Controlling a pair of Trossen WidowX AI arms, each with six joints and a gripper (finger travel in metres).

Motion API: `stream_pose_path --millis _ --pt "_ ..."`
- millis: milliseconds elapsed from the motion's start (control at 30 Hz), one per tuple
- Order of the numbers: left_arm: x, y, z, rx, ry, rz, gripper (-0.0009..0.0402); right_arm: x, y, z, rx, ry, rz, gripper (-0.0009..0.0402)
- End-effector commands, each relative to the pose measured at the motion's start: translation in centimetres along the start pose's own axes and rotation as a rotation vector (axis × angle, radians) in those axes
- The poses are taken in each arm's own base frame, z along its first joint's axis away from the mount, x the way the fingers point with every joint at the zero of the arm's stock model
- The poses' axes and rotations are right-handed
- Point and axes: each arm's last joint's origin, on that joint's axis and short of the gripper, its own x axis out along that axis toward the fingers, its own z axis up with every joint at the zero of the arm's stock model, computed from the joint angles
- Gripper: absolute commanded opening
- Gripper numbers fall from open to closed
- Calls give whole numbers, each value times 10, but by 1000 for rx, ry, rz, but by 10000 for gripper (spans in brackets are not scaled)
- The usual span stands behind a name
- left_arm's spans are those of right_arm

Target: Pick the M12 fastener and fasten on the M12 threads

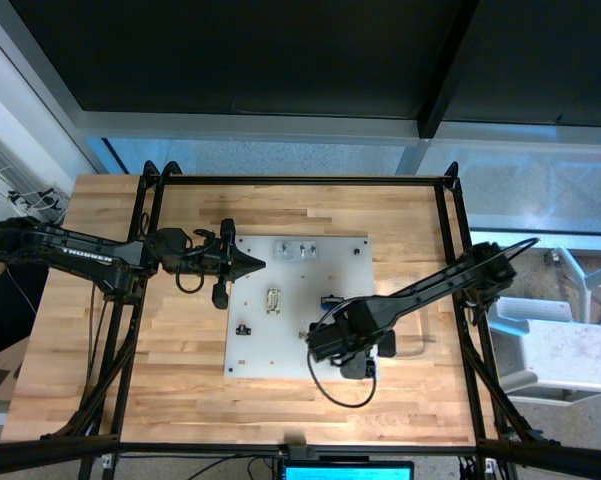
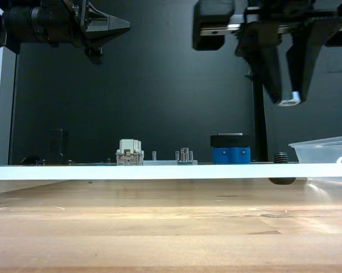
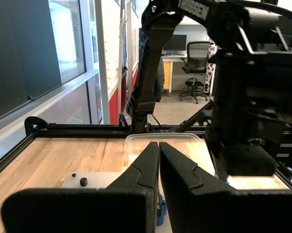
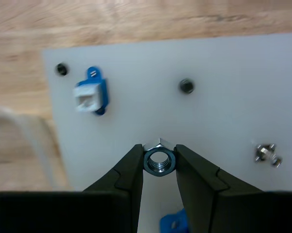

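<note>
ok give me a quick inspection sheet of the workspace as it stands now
surface: wooden table carrying a white board
job's things: silver nut held in the air over the board; black stud bare, ribs showing
clutter: blue block, grey connector, clear container
hands: right hand shut on the nut, high over the board's near right part; left hand shut, empty, over the board's far left part
cables: black loop beside the right arm
surroundings: black frame
</note>
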Motion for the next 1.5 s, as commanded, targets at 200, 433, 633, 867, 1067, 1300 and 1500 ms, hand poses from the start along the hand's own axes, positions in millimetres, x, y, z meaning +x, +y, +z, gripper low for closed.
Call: stream_pose_path --millis 200,433,633,867,1067,1300,1500 --pt "0 0 0 0 0 0 0 16 -17 16 -17 6 7 39" --pt "0 0 0 0 0 0 0 27 -18 23 -34 23 -6 39" --pt "0 0 0 0 0 0 0 28 -18 24 -36 19 -13 39" --pt "0 0 0 0 0 0 0 41 -21 27 -39 29 7 39" --pt "0 0 0 0 0 0 0 44 -22 28 -39 22 3 39" --pt "0 0 0 0 0 0 0 54 -24 29 -39 22 13 39" --pt "0 0 0 0 0 0 0 60 -25 30 -40 24 19 39"
